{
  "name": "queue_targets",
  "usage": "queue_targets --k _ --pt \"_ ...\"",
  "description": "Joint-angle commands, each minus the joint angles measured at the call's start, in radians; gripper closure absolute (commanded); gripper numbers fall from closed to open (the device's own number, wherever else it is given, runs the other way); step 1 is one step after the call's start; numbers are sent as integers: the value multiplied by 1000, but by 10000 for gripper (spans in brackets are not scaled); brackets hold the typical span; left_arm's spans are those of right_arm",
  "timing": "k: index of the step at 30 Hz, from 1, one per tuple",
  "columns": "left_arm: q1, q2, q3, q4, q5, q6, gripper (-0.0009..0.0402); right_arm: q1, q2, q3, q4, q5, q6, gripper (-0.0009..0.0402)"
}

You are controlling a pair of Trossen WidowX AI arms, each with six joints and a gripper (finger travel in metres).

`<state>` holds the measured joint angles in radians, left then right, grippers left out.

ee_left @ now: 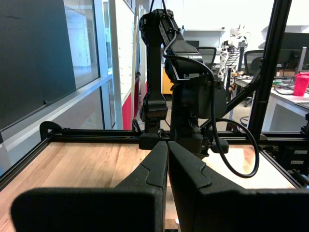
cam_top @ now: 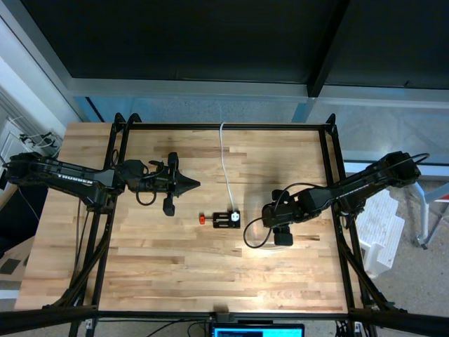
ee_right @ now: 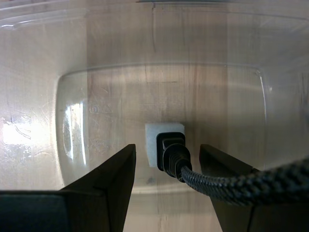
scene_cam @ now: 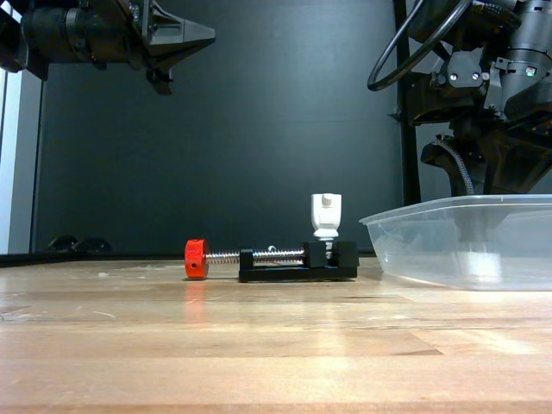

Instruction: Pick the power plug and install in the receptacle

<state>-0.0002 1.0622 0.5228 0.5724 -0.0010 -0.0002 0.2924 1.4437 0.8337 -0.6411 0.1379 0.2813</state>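
The power plug (ee_right: 171,149) is a small black body on a braided dark cable, lying in the clear plastic tray (ee_right: 72,96) against a small white-grey block (ee_right: 152,140). My right gripper (ee_right: 167,150) hangs over the tray, open, one finger on each side of the plug and not touching it. The receptacle (scene_cam: 326,214) is a white socket block standing upright in a black vise (scene_cam: 297,262) with a red knob, and its thin white cable (cam_top: 225,158) runs toward the far edge. My left gripper (cam_top: 191,184) hovers left of the vise, shut and empty.
The tray (scene_cam: 457,241) sits just right of the vise (cam_top: 223,219) at mid-table. A black frame rail (cam_top: 224,126) runs around the wooden table. The right arm's cable loop (cam_top: 254,235) hangs by the tray.
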Motion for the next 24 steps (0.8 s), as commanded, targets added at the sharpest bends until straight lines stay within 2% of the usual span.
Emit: queue_targets --k 1,24 --pt "0 0 0 0 0 0 393 0 0 1 3 1 -6 228" --pt "0 0 0 0 0 0 393 0 0 0 3 10 -10 320"
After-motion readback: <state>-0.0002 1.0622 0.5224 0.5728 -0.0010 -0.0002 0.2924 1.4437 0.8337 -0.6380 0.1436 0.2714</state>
